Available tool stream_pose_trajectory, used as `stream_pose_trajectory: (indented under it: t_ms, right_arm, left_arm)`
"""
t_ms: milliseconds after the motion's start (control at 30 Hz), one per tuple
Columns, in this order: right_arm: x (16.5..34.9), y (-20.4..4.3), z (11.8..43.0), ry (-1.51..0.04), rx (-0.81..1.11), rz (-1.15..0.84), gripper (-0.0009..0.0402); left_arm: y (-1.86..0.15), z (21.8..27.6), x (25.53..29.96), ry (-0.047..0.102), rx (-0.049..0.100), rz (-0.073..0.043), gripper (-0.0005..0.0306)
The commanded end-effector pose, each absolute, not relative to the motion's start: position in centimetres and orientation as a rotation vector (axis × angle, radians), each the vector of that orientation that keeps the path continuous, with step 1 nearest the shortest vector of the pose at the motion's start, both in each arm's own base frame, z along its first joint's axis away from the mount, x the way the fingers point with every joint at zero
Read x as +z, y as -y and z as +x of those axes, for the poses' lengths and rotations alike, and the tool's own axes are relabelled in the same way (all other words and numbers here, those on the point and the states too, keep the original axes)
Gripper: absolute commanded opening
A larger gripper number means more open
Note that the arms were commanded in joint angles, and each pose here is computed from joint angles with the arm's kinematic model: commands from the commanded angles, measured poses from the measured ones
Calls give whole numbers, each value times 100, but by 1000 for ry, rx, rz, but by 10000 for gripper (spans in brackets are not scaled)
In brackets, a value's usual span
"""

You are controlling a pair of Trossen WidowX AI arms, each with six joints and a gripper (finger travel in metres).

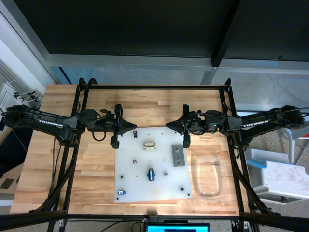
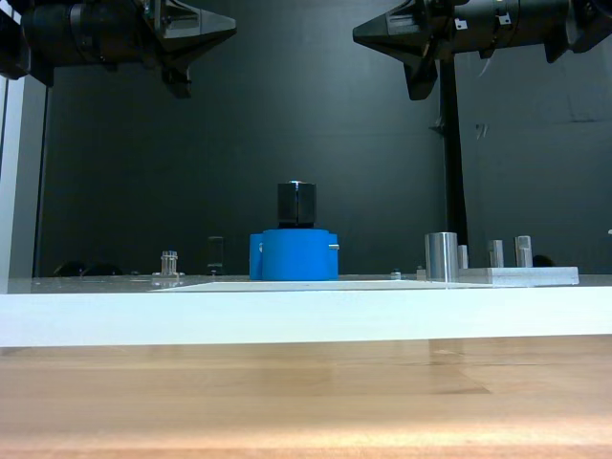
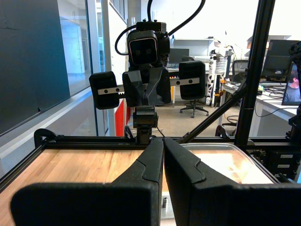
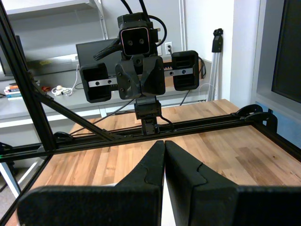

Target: Pick the 16mm cylinder and place it in the container

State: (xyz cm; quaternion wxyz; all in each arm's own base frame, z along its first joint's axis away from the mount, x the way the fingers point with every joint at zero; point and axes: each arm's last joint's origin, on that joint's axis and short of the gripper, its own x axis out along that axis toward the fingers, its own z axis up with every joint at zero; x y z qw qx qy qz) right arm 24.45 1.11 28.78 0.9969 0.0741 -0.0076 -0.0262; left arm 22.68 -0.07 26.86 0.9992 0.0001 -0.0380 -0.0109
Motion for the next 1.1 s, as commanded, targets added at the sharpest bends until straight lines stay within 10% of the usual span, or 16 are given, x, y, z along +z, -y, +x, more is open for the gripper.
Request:
stream_pose_trajectory:
  t_ms: [33, 500, 1100]
  right_arm:
    - [2879, -141, 2445, 10, 52, 96, 0]
    - [2986, -145, 2467, -7, 52, 140, 0]
    - [3632, -213, 2486, -371, 28, 129, 0]
  left_arm:
    - [7, 2268, 2686, 76, -22, 0, 0]
    - [6, 2268, 2686, 76, -21, 0, 0]
    - [6, 2268, 2686, 76, -21, 0, 0]
